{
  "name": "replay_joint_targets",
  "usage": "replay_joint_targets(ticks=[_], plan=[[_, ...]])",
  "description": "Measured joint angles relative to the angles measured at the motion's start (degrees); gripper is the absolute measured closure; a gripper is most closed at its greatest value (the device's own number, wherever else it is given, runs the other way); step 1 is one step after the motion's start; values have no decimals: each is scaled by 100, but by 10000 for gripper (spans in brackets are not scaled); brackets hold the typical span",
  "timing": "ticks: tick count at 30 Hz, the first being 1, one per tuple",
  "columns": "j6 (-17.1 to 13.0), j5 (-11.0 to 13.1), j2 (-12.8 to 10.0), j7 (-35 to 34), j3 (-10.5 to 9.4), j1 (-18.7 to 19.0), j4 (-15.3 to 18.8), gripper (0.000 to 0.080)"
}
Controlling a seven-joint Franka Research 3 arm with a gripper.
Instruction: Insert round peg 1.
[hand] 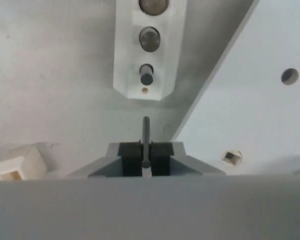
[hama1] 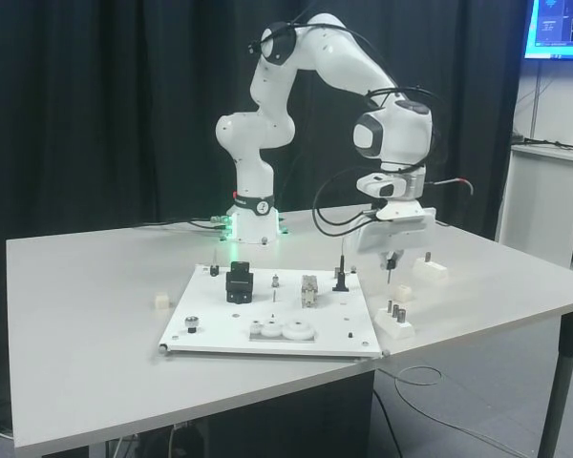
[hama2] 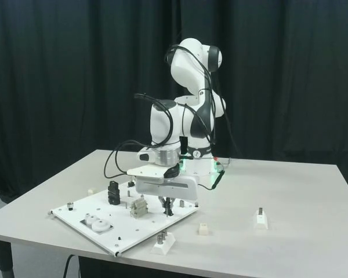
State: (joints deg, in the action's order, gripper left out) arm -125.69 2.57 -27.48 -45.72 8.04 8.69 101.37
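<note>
In the wrist view my gripper (hand: 146,159) is shut on a thin grey round peg (hand: 146,134) that sticks out past the black pads. Below it lies a white peg holder (hand: 125,50) with three thicker pegs in a row and one small vacant hole (hand: 145,90) at its near end. The held peg hangs above the table just short of that hole. From the first room view, the gripper (hama1: 390,258) hovers over the holder (hama1: 394,326), to the right of the white board (hama1: 220,315). The second room view shows the gripper (hama2: 165,202) behind the holder (hama2: 163,243).
The board's edge (hand: 215,75) runs beside the holder, with a round hole (hand: 289,76) and a square hole (hand: 231,157). A small white cube (hand: 17,165) lies near the gripper. A white block with a peg (hama2: 260,219) stands further off. Gears and fixtures sit on the board (hama2: 75,217).
</note>
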Motion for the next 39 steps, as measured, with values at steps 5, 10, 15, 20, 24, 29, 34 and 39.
replay_joint_targets(ticks=[5, 10, 15, 20, 24, 29, 34, 39], plan=[[180, -109, 71, -40, 32, 0, -25, 768], [453, -151, 147, -180, 118, 0, -113, 768], [734, -178, 222, -188, 235, 0, -226, 768], [1021, -251, 326, -133, 342, -5, -290, 768], [1226, -360, 426, 76, 403, -9, -294, 768], [1421, -464, 517, 301, 466, -14, -292, 768], [1581, -566, 574, 403, 516, -22, -286, 768], [1677, -639, 626, 582, 587, -32, -259, 768]])
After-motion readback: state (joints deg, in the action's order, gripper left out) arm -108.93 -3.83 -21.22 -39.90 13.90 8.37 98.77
